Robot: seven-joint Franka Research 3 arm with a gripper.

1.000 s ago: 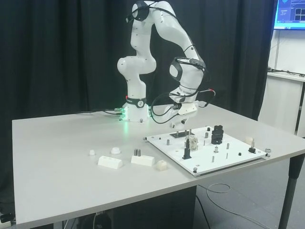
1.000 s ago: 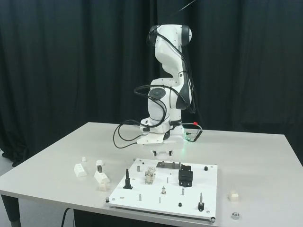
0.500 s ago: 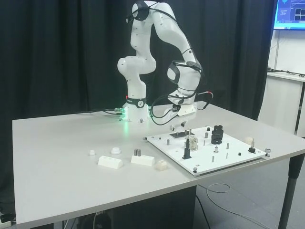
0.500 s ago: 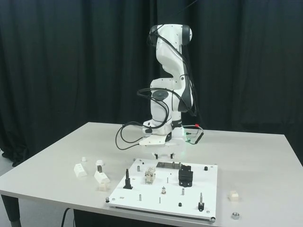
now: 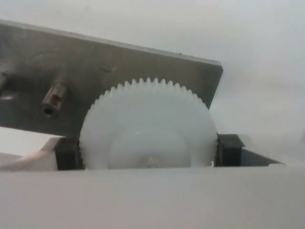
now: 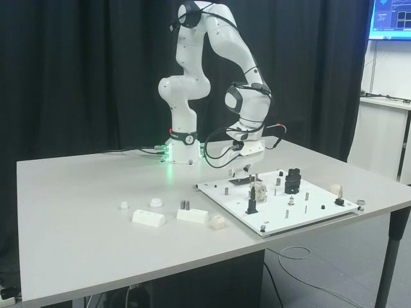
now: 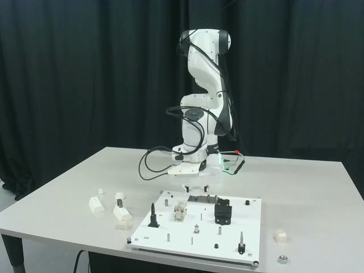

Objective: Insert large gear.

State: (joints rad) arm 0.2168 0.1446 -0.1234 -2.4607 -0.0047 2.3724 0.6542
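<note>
Looking past the wrist, you have the large gear (image 5: 148, 126) clamped between the two black fingertips (image 5: 229, 149) of the gripper (image 5: 148, 155), teeth upright. Just beyond it lies the grey metal plate (image 5: 71, 76) with its short peg (image 5: 52, 98). Farther out, your arm (image 6: 239, 96) hangs low over the white assembly board (image 7: 250, 227), at its far edge.
</note>
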